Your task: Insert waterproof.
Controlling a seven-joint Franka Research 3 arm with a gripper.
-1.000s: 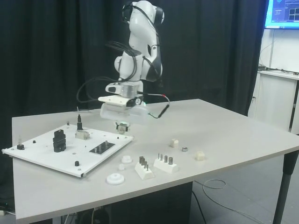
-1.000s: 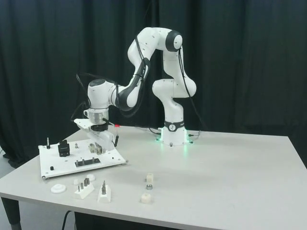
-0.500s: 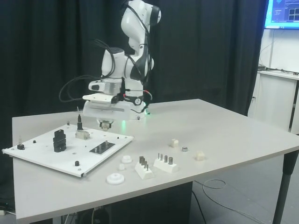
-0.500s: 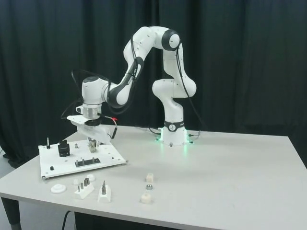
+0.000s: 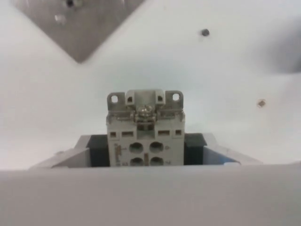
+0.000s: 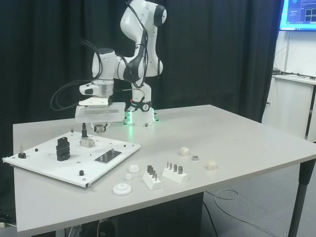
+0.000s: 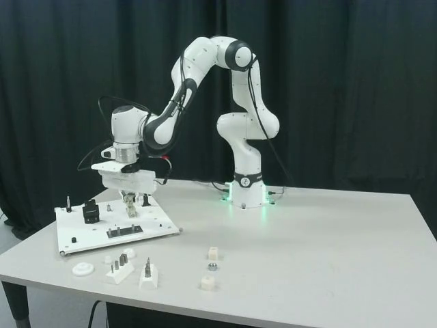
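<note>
Reaching down over the white board [image 6: 74,160], fingers [image 7: 128,205] pinching the grey connector [image 5: 145,134].

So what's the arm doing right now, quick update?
Gripper hovering over white board, holding grey connector. Not yet inserted. Nothing seen blocking the way.

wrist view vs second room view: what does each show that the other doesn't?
Only the wrist view shows the connector close up between the fingers, with its four round sockets and top mounting lugs. Only the second room view shows the whole white arm, its base, the black block and the loose parts near the table's front edge. Both show the white board under the gripper.
</note>
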